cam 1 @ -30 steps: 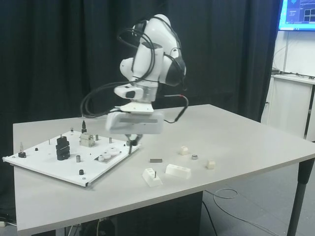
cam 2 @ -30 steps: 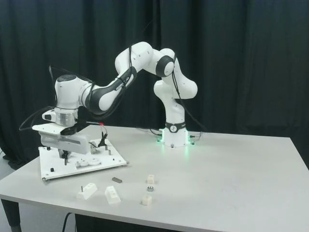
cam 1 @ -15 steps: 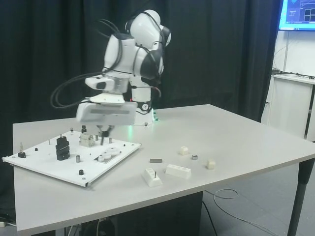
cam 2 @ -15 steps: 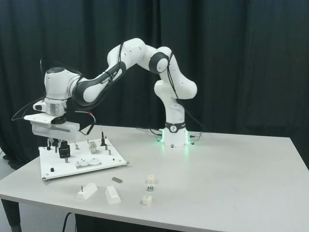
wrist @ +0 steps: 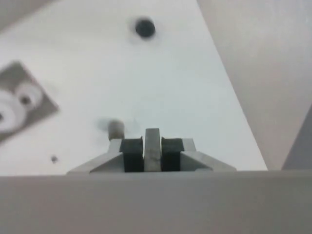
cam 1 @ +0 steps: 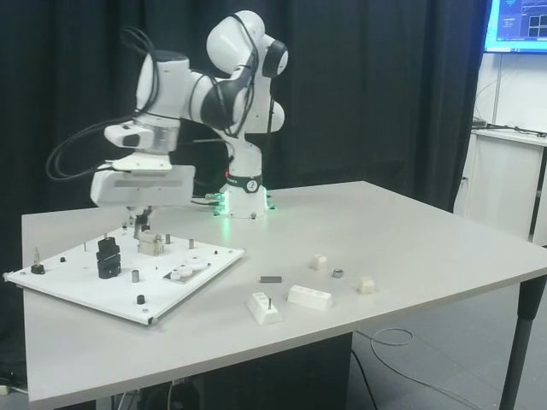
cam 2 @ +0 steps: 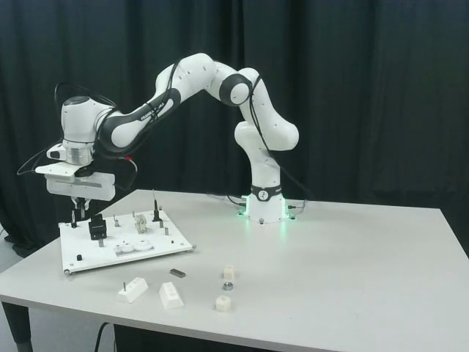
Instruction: Insert square peg 2.
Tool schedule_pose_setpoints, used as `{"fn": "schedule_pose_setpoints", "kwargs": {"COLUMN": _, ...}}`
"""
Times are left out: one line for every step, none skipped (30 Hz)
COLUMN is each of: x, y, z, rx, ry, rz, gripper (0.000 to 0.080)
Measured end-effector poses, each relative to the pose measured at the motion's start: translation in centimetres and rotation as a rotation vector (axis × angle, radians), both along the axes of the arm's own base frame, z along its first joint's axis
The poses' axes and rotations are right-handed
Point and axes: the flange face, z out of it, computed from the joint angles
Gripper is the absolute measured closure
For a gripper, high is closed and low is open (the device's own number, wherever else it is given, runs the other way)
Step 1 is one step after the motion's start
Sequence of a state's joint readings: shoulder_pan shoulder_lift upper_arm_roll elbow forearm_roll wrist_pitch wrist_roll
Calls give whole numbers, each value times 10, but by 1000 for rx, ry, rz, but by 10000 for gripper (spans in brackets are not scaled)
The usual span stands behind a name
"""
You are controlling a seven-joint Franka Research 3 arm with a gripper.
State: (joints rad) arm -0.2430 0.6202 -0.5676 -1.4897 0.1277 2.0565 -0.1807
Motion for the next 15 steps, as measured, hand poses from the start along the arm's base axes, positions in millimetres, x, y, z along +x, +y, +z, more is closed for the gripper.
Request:
{"fn": "schedule_pose_setpoints", "kwargs": {"x": -5, "y": -3, "z": 0, "rx": 3, "ry": 5, "rz": 6, "gripper": 728}}
{"fn": "schedule_pose_setpoints", "kwargs": {"x": -10, "y": -7, "z": 1, "rx": 6, "ry": 9, "rz": 11, "gripper": 728}}
{"fn": "schedule_pose_setpoints", "kwargs": {"x": -16, "y": -10, "z": 1, "rx": 8, "ry": 12, "rz": 16, "gripper": 728}}
{"fn": "schedule_pose_setpoints", "kwargs": {"x": -21, "y": -13, "z": 2, "rx": 11, "ry": 16, "rz": 21, "gripper": 728}}
{"fn": "schedule_pose_setpoints", "kwargs": {"x": -26, "y": -17, "z": 2, "rx": 14, "ry": 20, "rz": 25, "gripper": 728}}
{"fn": "schedule_pose_setpoints", "kwargs": {"x": -32, "y": -20, "z": 3, "rx": 17, "ry": 23, "rz": 30, "gripper": 728}}
{"fn": "schedule_pose_setpoints", "kwargs": {"x": -37, "y": -23, "z": 4, "rx": 19, "ry": 25, "rz": 34, "gripper": 728}}
{"fn": "schedule_pose_setpoints", "kwargs": {"x": -42, "y": -26, "z": 5, "rx": 22, "ry": 28, "rz": 36, "gripper": 728}}
{"fn": "schedule_pose_setpoints", "kwargs": {"x": -47, "y": -29, "z": 5, "rx": 24, "ry": 30, "rz": 39, "gripper": 728}}
{"fn": "schedule_pose_setpoints", "kwargs": {"x": -52, "y": -32, "z": 6, "rx": 26, "ry": 32, "rz": 42, "gripper": 728}}
{"fn": "schedule_pose_setpoints", "kwargs": {"x": -57, "y": -35, "z": 7, "rx": 28, "ry": 34, "rz": 47, "gripper": 728}}
{"fn": "schedule_pose_setpoints", "kwargs": {"x": -63, "y": -38, "z": 7, "rx": 30, "ry": 37, "rz": 54, "gripper": 728}}
{"fn": "schedule_pose_setpoints", "kwargs": {"x": -67, "y": -41, "z": 7, "rx": 32, "ry": 39, "rz": 62, "gripper": 728}}
{"fn": "schedule_pose_setpoints", "kwargs": {"x": -72, "y": -44, "z": 7, "rx": 33, "ry": 40, "rz": 71, "gripper": 728}}
{"fn": "schedule_pose_setpoints", "kwargs": {"x": -77, "y": -46, "z": 7, "rx": 35, "ry": 40, "rz": 81, "gripper": 728}}
